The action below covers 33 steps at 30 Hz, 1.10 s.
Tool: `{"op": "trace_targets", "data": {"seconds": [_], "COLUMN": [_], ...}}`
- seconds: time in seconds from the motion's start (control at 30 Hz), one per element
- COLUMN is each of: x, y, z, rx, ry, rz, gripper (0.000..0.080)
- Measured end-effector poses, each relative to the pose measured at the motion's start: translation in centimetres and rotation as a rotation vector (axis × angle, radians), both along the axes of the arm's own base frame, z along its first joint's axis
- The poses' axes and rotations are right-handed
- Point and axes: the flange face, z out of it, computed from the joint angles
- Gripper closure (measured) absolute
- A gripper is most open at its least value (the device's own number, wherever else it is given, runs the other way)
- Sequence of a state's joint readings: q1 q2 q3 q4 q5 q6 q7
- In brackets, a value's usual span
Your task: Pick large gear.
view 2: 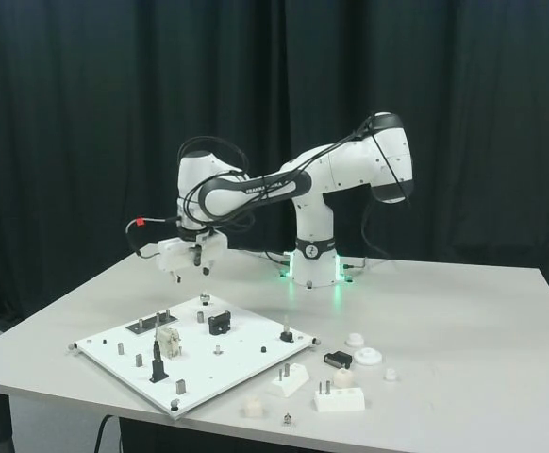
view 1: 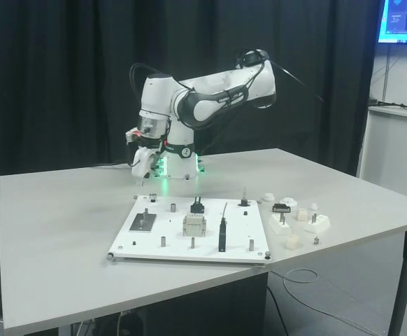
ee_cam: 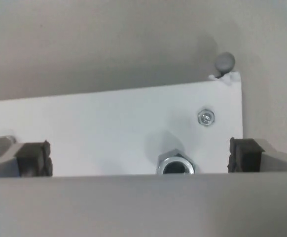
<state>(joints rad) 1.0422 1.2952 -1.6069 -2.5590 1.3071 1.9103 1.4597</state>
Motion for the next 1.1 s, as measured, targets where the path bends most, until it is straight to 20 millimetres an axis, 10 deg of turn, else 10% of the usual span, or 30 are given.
{"op": "trace_targets", "data": {"seconds": [1.1], "x": [-1.6], "y": [-2.6], "z": [3.3], "rx": [-0.014], "ry": [0.001], "rz": [0.403], "gripper": [0.0003]}}
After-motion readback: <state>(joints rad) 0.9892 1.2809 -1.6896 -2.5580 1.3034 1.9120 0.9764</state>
